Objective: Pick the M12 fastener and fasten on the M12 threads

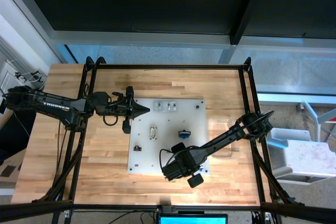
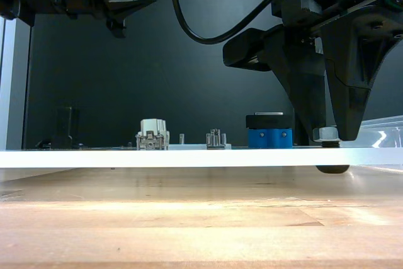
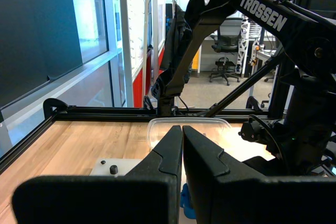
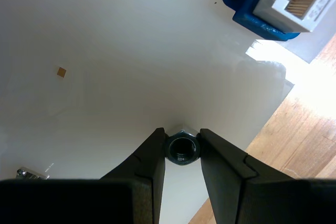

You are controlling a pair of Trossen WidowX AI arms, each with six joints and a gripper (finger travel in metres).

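My right gripper [image 2: 327, 131] [image 4: 181, 141] points straight down over the near right part of the white board [image 1: 152, 153], shut on the small silver M12 nut [image 2: 326, 134] [image 4: 181, 148]. The nut hangs level just above the board. A short dark piece, the M12 stud [image 2: 327, 143], shows right under it. From above, the nut's bore covers the stud. I cannot tell how far the nut is run onto its stud. My left gripper [image 1: 142, 110] [image 3: 182, 148] hovers high over the board's far left edge, shut and holding nothing.
A blue-based connector [image 1: 184, 134] [image 2: 269, 137] [image 4: 273, 3] stands just behind the right gripper. A white connector [image 2: 152, 135] and small silver parts [image 2: 215, 138] stand mid-board. A clear tray [image 2: 385, 131] [image 3: 189, 125] lies right of the board. The black frame [image 1: 168, 66] rings the table.
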